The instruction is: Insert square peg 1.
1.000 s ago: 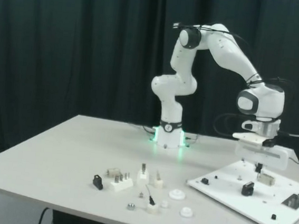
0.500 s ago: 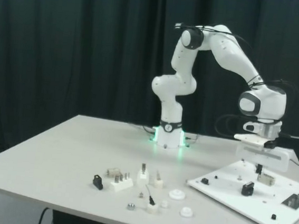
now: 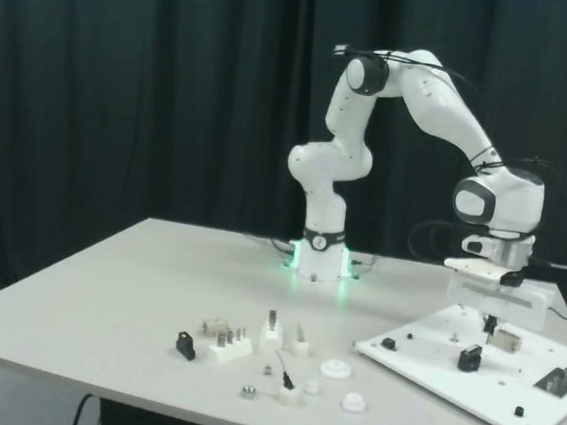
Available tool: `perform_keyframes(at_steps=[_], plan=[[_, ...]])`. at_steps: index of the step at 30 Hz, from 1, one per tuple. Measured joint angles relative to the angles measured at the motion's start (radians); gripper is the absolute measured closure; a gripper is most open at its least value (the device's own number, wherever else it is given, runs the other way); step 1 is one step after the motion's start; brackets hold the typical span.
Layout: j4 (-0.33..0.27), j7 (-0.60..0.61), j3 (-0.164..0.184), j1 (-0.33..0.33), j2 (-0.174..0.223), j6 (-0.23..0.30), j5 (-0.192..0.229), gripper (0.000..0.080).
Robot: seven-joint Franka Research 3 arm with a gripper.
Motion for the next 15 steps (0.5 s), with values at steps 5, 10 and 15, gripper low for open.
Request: perform_keyframes(at_steps=[5, 10, 15], plan=[[0.000, 0.001, -0.002, 0.002, 0.002, 0.000, 0.000, 0.0767], [0.000, 0.001, -0.005, 0.007, 0.004, 0.000, 0.000, 0.0767], [0.000, 0.001, -0.010, 0.015, 0.005, 0.000, 0.000, 0.0767]])
